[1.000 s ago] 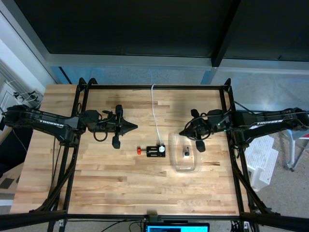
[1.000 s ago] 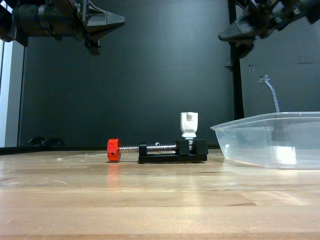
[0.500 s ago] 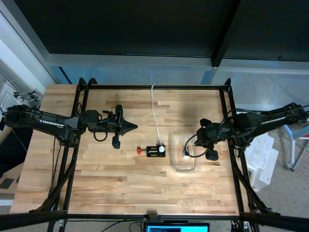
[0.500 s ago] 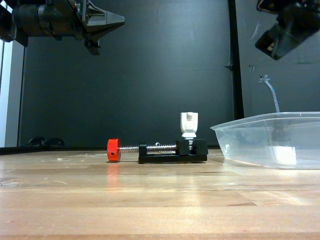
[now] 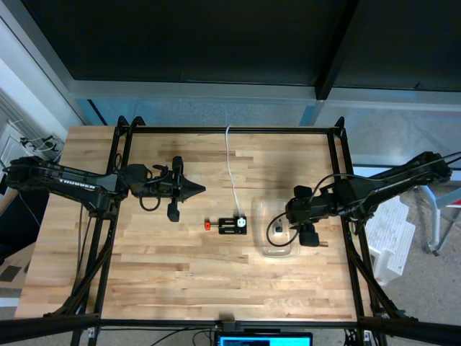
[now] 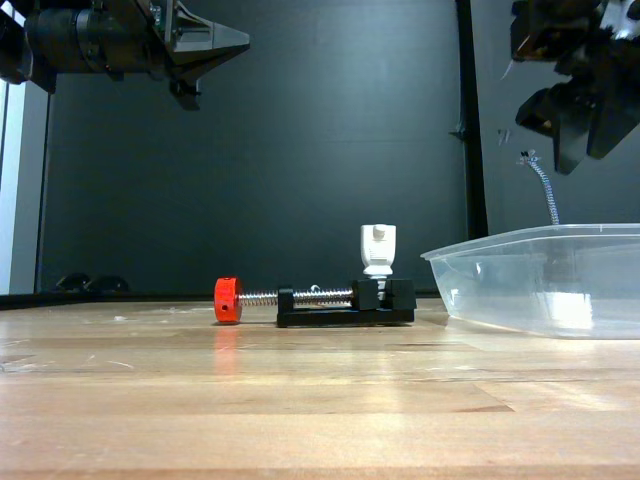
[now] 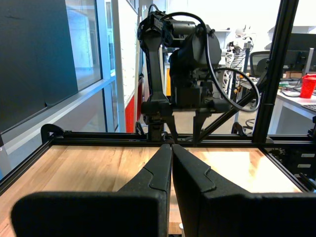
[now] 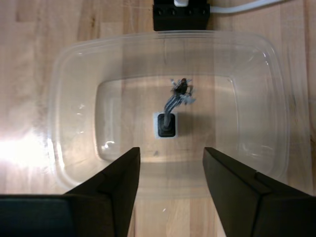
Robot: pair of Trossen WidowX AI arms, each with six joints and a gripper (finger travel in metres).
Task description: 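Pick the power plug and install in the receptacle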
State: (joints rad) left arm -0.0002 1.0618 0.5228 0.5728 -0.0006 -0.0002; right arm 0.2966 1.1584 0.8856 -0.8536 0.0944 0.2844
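Jaws pressed together are seen on the left gripper [image 5: 199, 189], held high over the left half of the table [image 5: 144, 274], the receptacle [image 5: 233, 225] is found mid-table, and jaws spread apart are shown on the right gripper [image 8: 171, 152], poised above the clear tray [image 8: 59, 69] in which the power plug [image 8: 167, 126] is lodged.

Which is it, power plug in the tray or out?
In: the power plug stands inside the clear tray, ungrasped, below the open right end effector. The shut left end effector hangs far to its left.
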